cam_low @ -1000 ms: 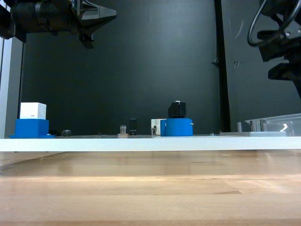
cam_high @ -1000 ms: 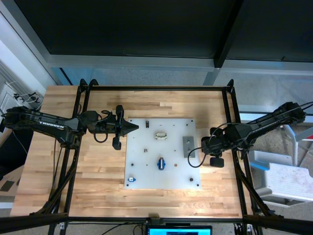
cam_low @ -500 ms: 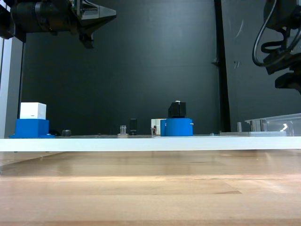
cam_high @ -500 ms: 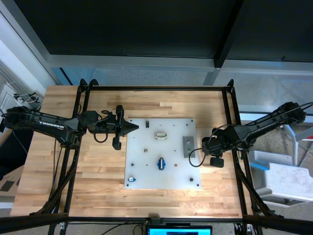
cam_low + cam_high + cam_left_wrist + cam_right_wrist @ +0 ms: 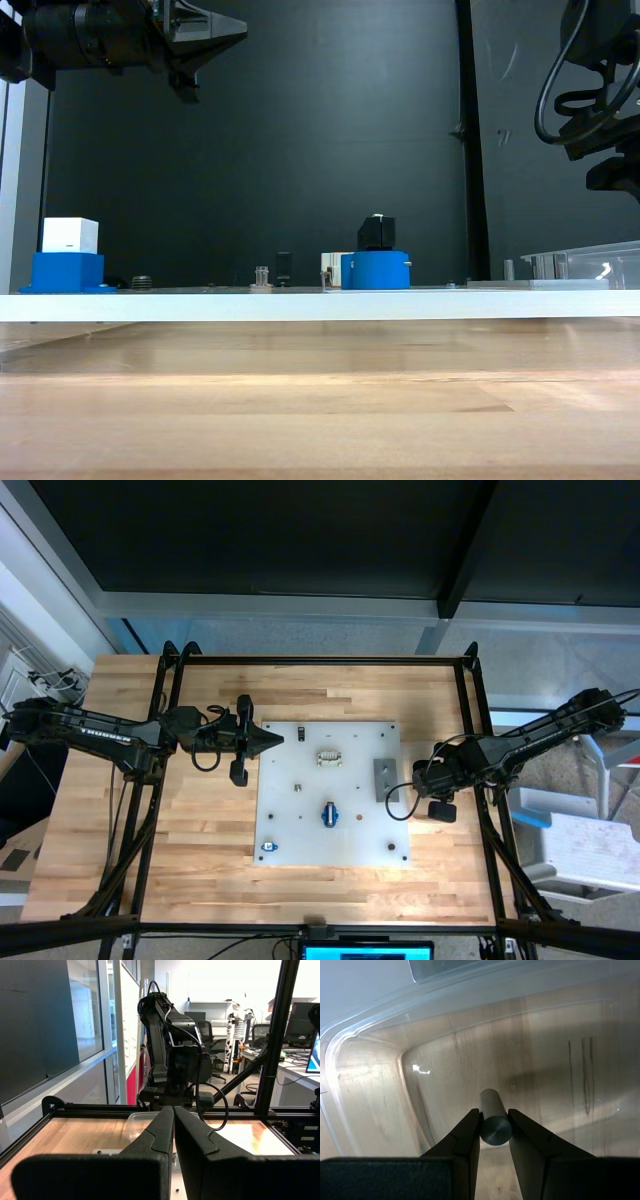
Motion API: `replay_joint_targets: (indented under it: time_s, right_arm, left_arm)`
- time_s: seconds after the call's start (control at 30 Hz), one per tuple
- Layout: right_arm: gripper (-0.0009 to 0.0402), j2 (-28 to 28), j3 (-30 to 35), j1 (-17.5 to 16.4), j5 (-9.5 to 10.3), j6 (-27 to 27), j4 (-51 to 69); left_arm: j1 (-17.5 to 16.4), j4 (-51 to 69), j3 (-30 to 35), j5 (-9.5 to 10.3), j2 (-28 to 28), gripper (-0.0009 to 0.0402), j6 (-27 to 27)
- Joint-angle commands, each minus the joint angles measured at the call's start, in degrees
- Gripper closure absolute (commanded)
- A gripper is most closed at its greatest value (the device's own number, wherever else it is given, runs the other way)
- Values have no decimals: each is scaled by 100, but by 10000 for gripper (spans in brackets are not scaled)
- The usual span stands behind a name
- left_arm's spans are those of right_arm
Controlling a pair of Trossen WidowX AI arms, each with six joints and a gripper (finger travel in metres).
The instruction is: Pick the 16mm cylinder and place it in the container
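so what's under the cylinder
The clear container's floor, wooden table showing through. The right gripper, holding the cylinder, hides the spot right below. Left gripper hangs over the board's left edge.

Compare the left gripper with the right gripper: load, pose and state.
Load: the left gripper holds nothing; the right gripper clamps the 16mm cylinder.
Pose: the left gripper points level across the table, over the left edge of the board; the right gripper points down into the container at the board's right edge.
Shared: both have their fingers closed and hang above the table.
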State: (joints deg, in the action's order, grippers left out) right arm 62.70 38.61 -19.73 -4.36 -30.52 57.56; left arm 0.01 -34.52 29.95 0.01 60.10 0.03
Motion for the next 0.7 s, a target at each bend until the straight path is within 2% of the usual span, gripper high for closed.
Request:
replay_joint_targets:
  time_s: [0.03, 0.43, 0.7]
  right_arm:
    - [330, 4, 4, -2, -15, -74, -7]
    - [240, 4, 4, 0, -57, -210, -4]
    - [223, 4, 4, -2, -55, -212, -7]
  left_arm:
    - [0, -2, 0, 0, 0, 393, -2]
    - [0, -2, 0, 0, 0, 393, -2]
    - [-2, 0, 0, 0, 0, 393, -2]
